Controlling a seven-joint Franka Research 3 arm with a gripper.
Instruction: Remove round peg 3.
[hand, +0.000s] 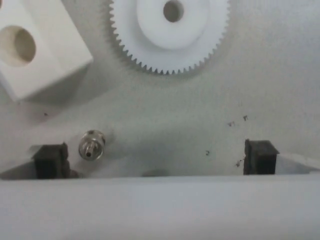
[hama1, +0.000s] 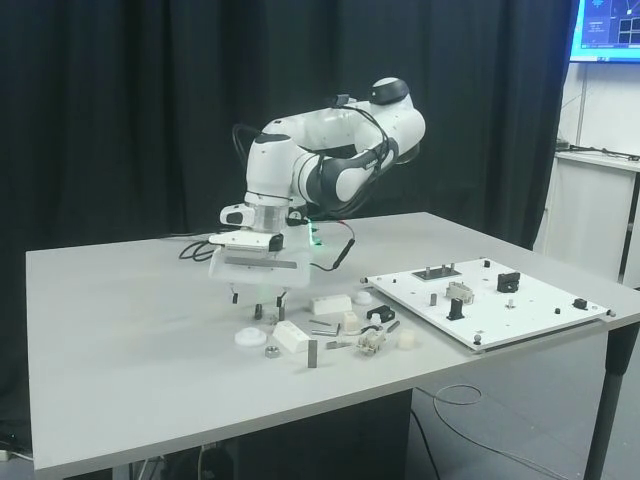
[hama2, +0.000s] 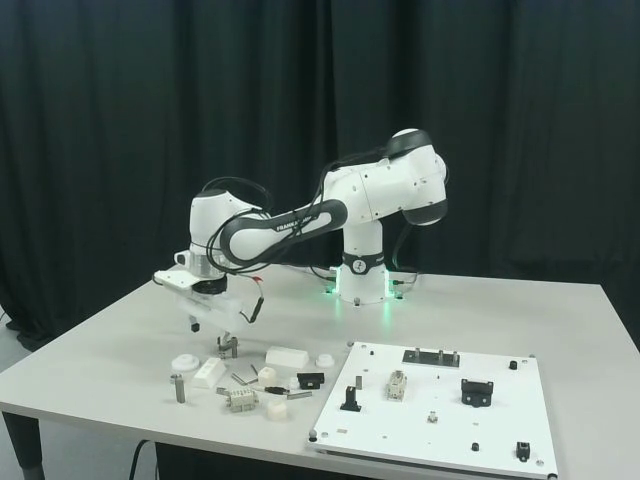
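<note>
**Item 1, gripper** (hand: 155, 159). Released: the jaws stand wide apart and grasp nothing. In the wrist view we see only the black fingertips (hand: 50, 160); a white band across the near edge hides their lower parts. In the first room view the gripper (hama1: 257, 300) hangs low over the grey table (hama1: 120, 330), tips pointing down. We cannot tell whether the tips touch the table top.

**Item 2, round peg** (hand: 91, 145). A small metal piece seen nearly end-on, resting on the table inside the open jaws. It lies just beside one fingertip and well apart from the other. Whether it touches that fingertip we cannot tell. In both room views it is too small, and too crowded by the fingers, for us to pick out.

**Item 3, white gear** (hand: 170, 30). It lies flat on the table beyond the fingertips, with a hole through its hub. The edge of the wrist view cuts off its far side.

**Item 4, white block** (hand: 35, 45). It has a round hole in one face and sits near the gear, apart from it. It too is partly cut off.

**Item 5, loose parts**. Several small white and black pieces are scattered near the gripper; most are too small for us to identify.

**Item 6, white board** (hama1: 500, 300). It lies on the table well apart from the gripper and carries small black and grey fittings.
</note>
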